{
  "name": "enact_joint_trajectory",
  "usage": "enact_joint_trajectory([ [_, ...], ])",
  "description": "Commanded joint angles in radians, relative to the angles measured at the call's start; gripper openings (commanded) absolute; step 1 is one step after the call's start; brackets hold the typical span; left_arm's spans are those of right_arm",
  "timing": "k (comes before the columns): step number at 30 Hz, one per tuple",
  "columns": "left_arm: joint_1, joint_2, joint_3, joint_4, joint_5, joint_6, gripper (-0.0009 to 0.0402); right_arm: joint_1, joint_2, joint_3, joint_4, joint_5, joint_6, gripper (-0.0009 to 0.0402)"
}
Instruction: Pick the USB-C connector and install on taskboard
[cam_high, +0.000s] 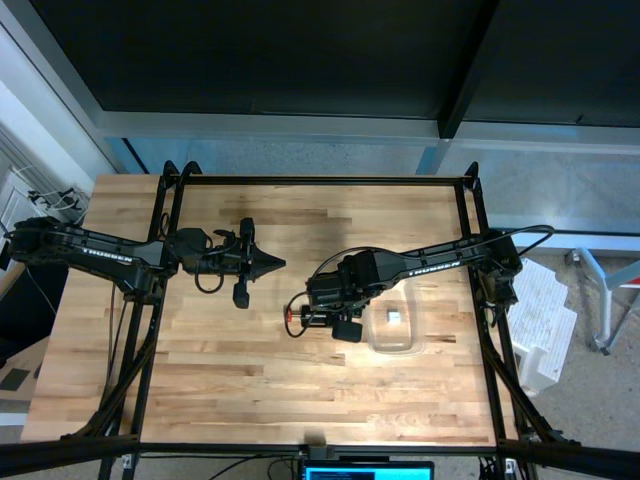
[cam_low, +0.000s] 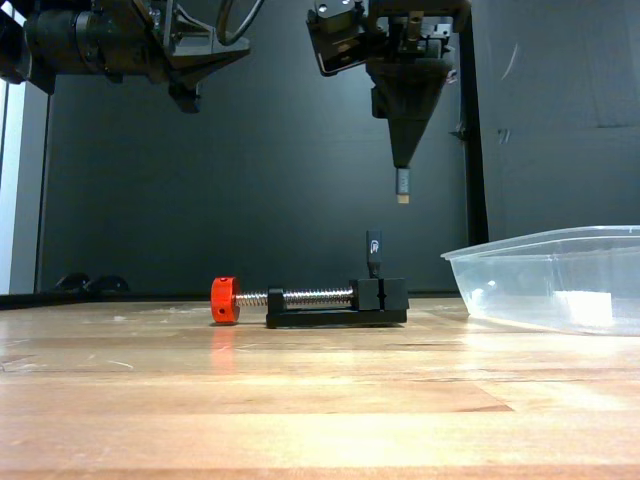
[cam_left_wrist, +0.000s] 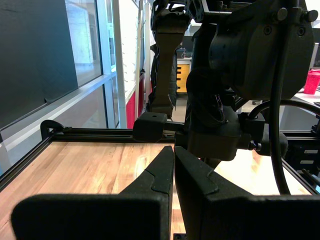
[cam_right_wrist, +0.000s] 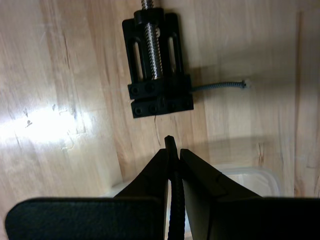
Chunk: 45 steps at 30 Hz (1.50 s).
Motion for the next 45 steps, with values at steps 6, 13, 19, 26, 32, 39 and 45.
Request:
enact_joint_trajectory([
  [6,0.0,0.0,0.0,0.001,0.0,0.0,0.0,0.0,0.026,0.028,0.002,0.001,-0.012,0.0],
  [13,0.0,0.0,0.0,0.0,0.0,0.0,0.0,0.0,0.026,0.028,0.014,0.002,-0.013,0.0],
  [19,0.0,0.0,0.0,0.0,0.0,0.0,0.0,0.0,0.027,0.028,0.017,0.004,-0.005,0.0],
  [26,0.0,0.0,0.0,0.0,0.0,0.0,0.0,0.0,0.065,0.072,0.005,0.027,-0.024,0.0],
  [32,0.0,0.0,0.0,0.0,0.0,0.0,0.0,0.0,0.078,0.073,0.024,0.018,-0.024,0.0],
  [39,0.0,0.0,0.0,0.0,0.0,0.0,0.0,0.0,0.078,0.063,0.026,0.006,-0.023,0.0],
  [45,0.0,0.0,0.0,0.0,0.0,0.0,0.0,0.0,0.078,0.048,0.036,0.012,-0.023,0.0],
])
